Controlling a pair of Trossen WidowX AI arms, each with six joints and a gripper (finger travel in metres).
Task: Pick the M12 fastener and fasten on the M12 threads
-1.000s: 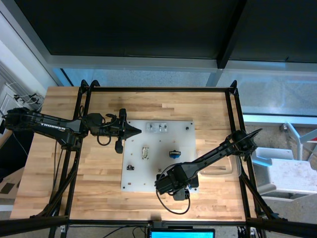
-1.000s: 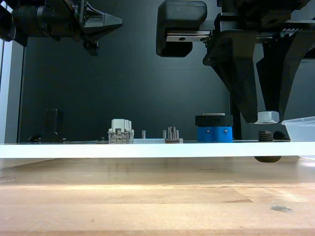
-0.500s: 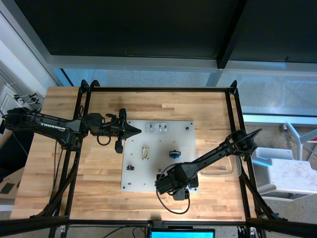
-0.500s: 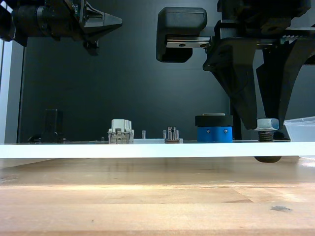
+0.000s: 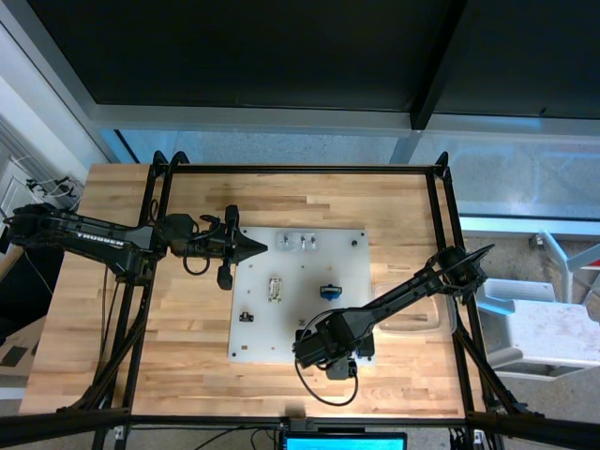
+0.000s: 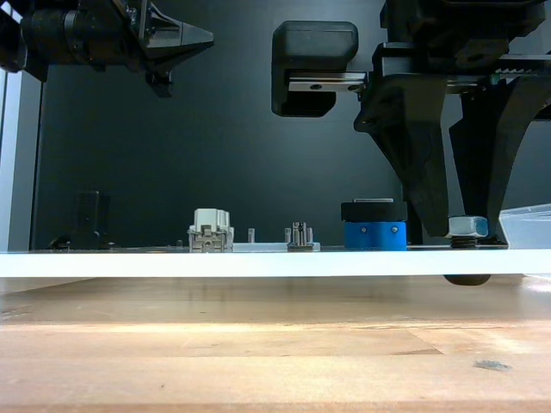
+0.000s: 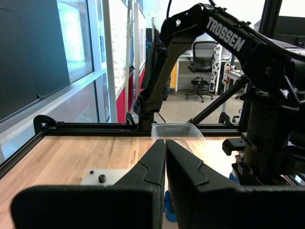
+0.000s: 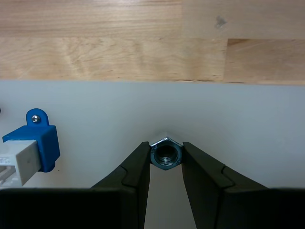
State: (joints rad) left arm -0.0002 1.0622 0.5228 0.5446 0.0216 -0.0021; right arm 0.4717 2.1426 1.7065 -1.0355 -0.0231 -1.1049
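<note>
The small silver M12 nut (image 6: 467, 227) is pinched between the fingers of my right gripper (image 6: 467, 225), which points straight down over the white board's (image 5: 281, 323) near right edge. The nut sits on its stud (image 6: 466, 243), with only a thin band of dark ribs showing below it. In the right wrist view the nut (image 8: 165, 155) is held by its flats against the white board (image 8: 95, 105). From above, the right gripper (image 5: 349, 352) hides both the nut and the stud. My left gripper (image 5: 261, 247) hovers shut over the board's far left edge, holding nothing.
A clear tray (image 5: 412, 323) stands on the table just right of the board, behind the stud in the low view. On the board are a blue-and-black part (image 6: 374, 225), a grey connector (image 6: 211, 231), a small silver post (image 6: 300, 235) and a black post (image 5: 354, 241).
My right gripper has come down with the nut, from just above the stud onto it, so most of the ribs are now covered. The left arm has not moved.
</note>
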